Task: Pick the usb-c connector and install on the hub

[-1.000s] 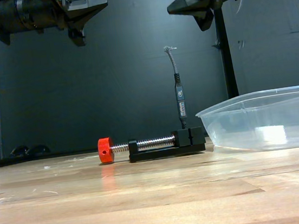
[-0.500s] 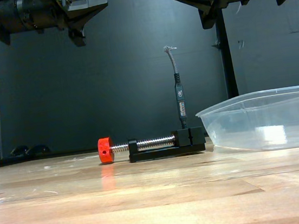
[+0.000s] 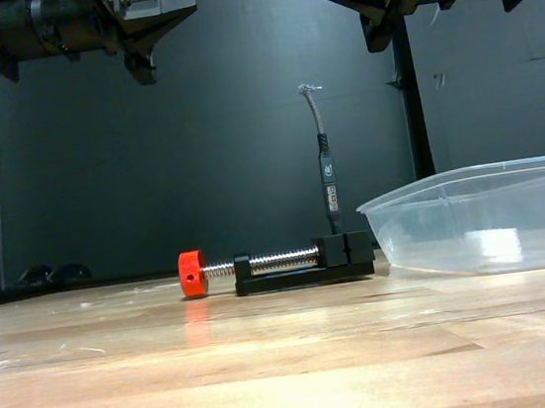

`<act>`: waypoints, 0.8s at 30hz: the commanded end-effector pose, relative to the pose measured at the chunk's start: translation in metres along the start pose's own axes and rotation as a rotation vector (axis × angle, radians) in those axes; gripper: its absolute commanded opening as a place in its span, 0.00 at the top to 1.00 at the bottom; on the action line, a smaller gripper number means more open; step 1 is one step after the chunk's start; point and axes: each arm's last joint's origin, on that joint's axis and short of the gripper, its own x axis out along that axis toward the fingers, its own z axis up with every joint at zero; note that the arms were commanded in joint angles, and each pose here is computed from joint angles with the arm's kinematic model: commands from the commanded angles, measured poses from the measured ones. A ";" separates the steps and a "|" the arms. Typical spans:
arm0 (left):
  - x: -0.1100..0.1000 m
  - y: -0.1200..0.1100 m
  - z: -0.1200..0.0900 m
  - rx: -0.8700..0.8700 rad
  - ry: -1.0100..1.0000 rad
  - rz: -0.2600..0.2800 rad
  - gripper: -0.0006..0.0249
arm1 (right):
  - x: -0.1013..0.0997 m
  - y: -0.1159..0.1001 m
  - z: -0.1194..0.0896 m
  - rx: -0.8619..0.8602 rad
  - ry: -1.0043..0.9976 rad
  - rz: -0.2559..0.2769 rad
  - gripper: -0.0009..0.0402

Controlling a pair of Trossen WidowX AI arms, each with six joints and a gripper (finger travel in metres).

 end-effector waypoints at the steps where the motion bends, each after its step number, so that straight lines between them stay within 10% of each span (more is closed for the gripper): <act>1: 0.000 0.000 0.000 0.000 0.000 0.000 0.98 | 0.000 0.000 0.000 0.001 0.002 0.000 0.98; 24: 0.000 0.000 0.000 0.000 -0.001 0.000 0.98 | 0.000 -0.002 0.000 0.001 -0.002 -0.061 0.98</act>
